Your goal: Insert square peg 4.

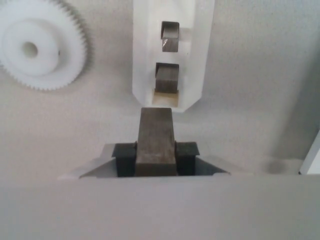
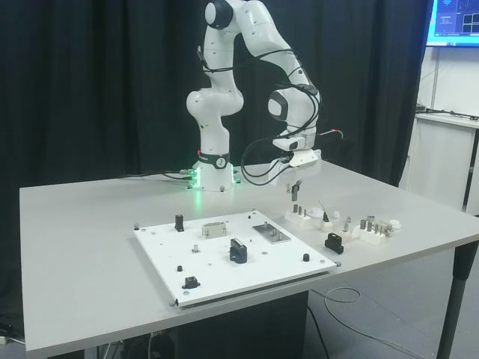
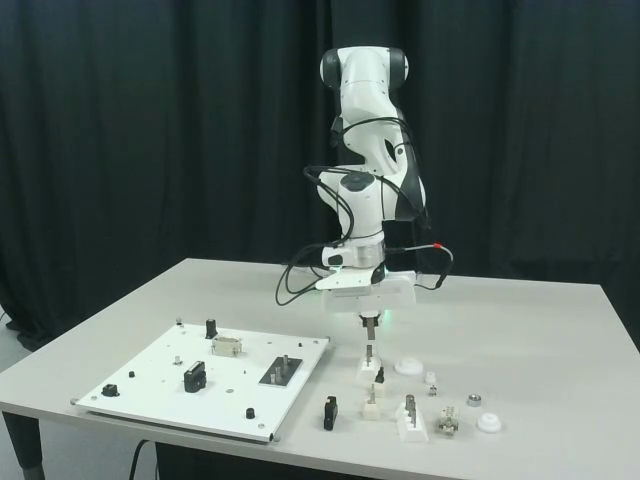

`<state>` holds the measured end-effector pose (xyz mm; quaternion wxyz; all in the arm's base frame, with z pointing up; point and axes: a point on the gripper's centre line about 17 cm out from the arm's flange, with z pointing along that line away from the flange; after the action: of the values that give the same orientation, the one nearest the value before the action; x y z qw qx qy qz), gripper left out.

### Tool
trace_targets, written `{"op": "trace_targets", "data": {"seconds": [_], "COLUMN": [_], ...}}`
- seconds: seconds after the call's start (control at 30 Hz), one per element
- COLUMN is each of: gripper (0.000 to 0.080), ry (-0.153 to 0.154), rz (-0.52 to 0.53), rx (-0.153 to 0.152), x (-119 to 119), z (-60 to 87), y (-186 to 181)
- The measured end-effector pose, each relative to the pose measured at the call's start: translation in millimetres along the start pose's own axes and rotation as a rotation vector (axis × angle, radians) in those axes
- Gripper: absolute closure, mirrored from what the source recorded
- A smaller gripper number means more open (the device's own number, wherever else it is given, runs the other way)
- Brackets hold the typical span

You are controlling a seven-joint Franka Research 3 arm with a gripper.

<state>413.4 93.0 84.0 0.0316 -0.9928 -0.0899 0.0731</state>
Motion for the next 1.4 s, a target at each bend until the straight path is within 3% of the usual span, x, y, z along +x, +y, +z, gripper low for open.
{"op": "trace_targets", "data": {"seconds": [0.93, 1.4], "gripper": [0.0648, 0.0648], "ry": [0.004, 0.031], "rz": [-0.004, 0.007], "rx": [-0.014, -0.079], "x": [2, 13], "z": [-2.1, -13.1], "y": [3, 26]}}
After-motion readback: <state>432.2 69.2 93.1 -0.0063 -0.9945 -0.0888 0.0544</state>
